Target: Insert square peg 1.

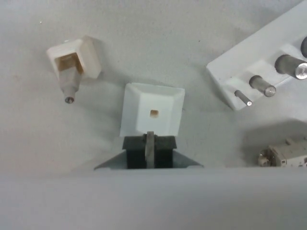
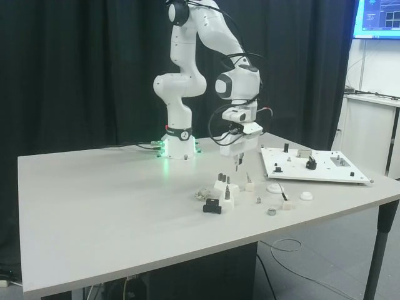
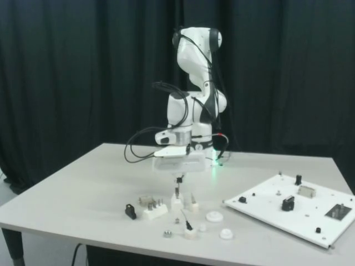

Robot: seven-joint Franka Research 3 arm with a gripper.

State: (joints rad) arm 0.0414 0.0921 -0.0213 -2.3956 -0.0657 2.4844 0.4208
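Note:
My gripper [image 1: 149, 149] is shut on a thin grey square peg [image 1: 150, 146] that points straight down. Just beneath its tip stands a white block [image 1: 152, 111] with a small square hole [image 1: 154, 113] in its top face. In the wrist view the peg's tip lies over the block's near edge, a little short of the hole. From the second room view the gripper [image 3: 178, 180] hangs just above this block [image 3: 177, 203]. The first room view shows the gripper [image 2: 237, 161] low over the table.
A second white block [image 1: 76, 58] with a peg in it lies tipped on its side nearby. A white holder [image 1: 254, 72] carries several round pegs. A small connector [image 1: 283, 155] lies beside it. The white board [image 2: 312, 165] with fittings is further off, with small parts around it.

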